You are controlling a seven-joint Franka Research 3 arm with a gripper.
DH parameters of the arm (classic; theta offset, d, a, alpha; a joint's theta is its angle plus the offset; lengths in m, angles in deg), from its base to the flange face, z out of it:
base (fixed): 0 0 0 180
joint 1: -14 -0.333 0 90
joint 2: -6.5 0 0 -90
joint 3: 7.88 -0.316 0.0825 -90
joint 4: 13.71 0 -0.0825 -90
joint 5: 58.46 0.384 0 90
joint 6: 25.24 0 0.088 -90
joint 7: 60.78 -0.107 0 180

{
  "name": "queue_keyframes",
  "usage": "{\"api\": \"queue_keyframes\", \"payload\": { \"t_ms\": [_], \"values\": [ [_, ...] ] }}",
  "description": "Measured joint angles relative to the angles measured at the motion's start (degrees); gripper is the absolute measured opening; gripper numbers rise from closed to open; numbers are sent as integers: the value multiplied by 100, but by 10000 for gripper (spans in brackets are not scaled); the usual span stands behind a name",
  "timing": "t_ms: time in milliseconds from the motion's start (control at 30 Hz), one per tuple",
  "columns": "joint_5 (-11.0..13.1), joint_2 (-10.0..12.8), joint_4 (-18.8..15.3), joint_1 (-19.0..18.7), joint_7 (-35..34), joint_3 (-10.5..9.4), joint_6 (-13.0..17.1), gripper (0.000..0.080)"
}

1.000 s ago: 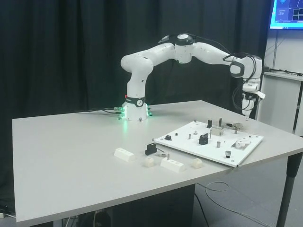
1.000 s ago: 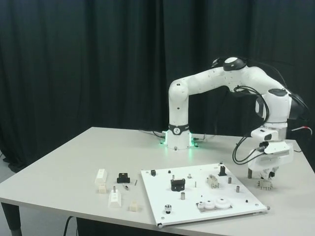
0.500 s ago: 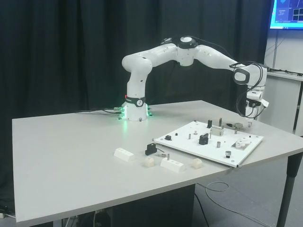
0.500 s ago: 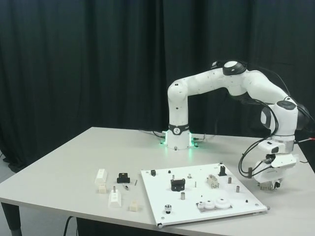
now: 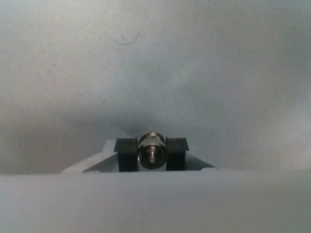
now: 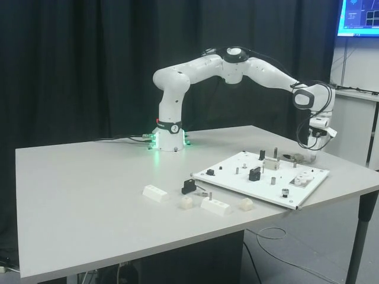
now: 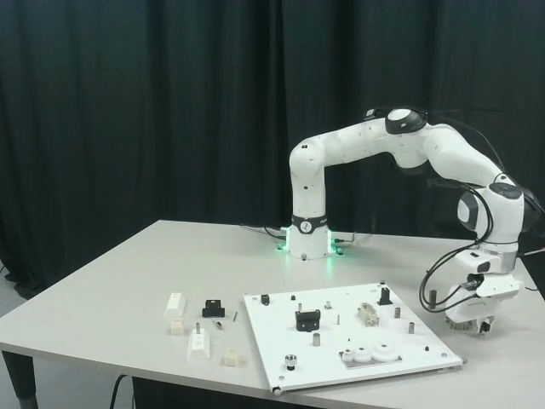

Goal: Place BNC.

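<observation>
The BNC connector points its long axis along the gripper, black fingers pinching it beside the white board.

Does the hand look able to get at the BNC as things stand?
Most likely yes: the BNC sits between the black fingers of the hand, which is low over the table beside the white board, with nothing in between.
</observation>
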Motion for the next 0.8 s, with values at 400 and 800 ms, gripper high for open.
{"api": "queue_keyframes", "payload": {
  "t_ms": [400,800],
  "values": [
    [-166,0,43,23,-84,-147,190,161],
    [-368,-53,86,26,-449,-130,113,668]
  ]
}}
